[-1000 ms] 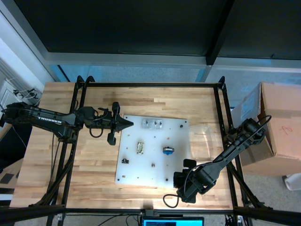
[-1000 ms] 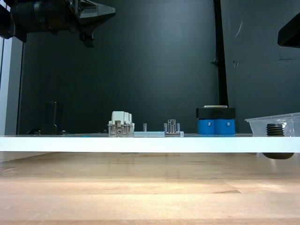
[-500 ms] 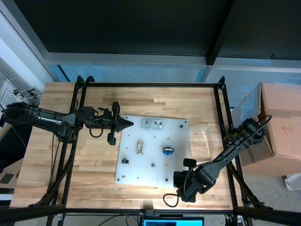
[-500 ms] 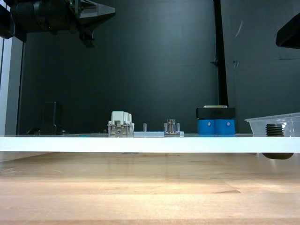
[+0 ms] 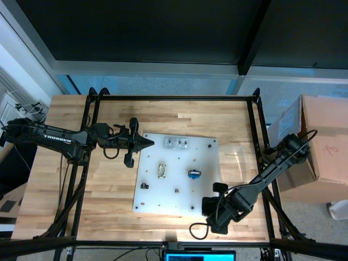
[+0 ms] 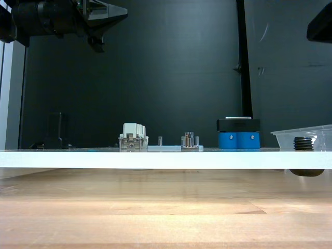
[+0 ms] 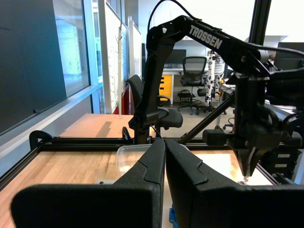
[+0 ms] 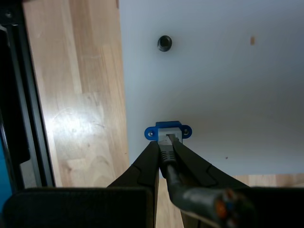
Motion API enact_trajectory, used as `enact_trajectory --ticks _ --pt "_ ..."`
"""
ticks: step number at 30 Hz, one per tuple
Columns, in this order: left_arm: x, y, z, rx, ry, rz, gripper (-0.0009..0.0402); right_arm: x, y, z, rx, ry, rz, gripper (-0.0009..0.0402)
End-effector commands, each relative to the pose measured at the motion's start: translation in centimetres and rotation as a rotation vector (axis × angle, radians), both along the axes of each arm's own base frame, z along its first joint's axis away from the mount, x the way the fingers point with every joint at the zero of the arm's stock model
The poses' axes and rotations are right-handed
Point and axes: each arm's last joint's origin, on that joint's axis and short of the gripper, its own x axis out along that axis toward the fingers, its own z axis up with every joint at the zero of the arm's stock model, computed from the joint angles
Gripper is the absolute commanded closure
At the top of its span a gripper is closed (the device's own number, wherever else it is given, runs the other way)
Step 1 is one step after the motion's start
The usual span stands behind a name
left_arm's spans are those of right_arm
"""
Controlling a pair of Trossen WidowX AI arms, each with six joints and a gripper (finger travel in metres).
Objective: Remove the RJ45 connector from the taskboard and place in the container
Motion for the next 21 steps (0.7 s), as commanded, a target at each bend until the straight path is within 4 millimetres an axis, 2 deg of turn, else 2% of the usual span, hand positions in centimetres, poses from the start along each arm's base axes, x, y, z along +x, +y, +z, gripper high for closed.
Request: enact_trajectory --ticks 1,5,12,17,21 --pt "0.0 0.0 0.0 0.000 0.000 0.000 0.0393 -0.1 -0.3 0.4 -0.008 -0.008 -0.005 0.0393" --pt "0.0 0.0 0.0 0.000 0.000 0.000 0.0393 -0.4 -1.3 1.5 -0.012 -0.004 -0.020 0.0393" --pt "0.0 0.0 0.0 0.000 0.000 0.000 0.0393 -1.2 -4.2 4.2 -0.029 -0.002 -0.022 0.0393" --pt "0.0 0.0 0.0 0.000 0.000 0.000 0.0393 -2.2 -7.1 5.2 -0.033 -0.021 -0.020 0.0393" --pt "0.0 0.0 0.0 0.000 0.000 0.000 0.0393 -3.7 -9.9 5.0 -0.045 -0.023 -0.036 0.0393"
